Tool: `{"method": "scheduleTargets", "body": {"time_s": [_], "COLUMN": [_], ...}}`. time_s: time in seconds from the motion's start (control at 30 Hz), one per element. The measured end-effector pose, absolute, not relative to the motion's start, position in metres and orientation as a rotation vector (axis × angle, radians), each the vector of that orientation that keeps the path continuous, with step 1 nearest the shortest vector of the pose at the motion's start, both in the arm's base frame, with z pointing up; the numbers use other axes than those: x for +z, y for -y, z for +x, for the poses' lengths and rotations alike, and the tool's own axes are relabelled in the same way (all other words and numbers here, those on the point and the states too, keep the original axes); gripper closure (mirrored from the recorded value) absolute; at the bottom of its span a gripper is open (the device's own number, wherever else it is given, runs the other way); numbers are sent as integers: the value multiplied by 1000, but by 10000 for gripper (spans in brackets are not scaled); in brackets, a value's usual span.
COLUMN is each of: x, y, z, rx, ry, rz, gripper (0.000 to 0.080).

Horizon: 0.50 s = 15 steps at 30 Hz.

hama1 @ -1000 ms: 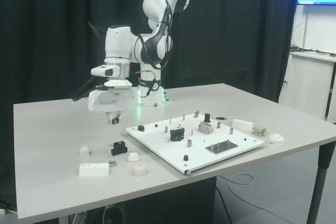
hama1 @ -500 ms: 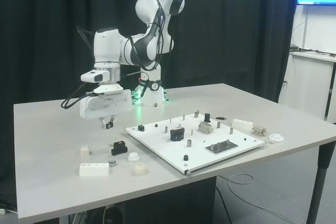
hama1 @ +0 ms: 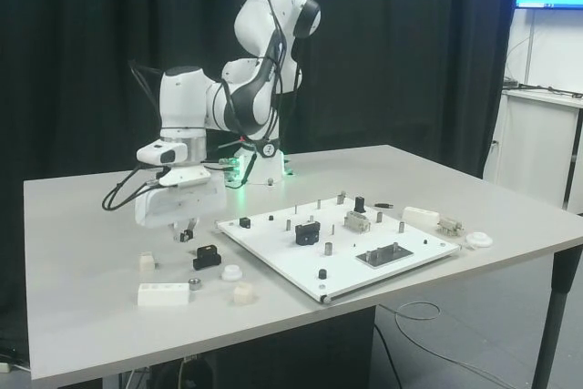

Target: Place BNC.

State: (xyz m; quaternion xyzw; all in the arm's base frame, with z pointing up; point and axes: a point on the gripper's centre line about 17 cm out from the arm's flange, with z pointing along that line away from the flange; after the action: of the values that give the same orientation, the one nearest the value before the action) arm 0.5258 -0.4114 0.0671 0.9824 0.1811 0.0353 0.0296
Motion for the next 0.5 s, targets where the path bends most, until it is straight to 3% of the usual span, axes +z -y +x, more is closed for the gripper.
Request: {"method": "scheduleTargets", "body": {"time_s": [0.5], "x": [45], "y": [430], "z": [519], "rx": [53], "ry": [-633], "rz": [3011], "gripper": [677]}}
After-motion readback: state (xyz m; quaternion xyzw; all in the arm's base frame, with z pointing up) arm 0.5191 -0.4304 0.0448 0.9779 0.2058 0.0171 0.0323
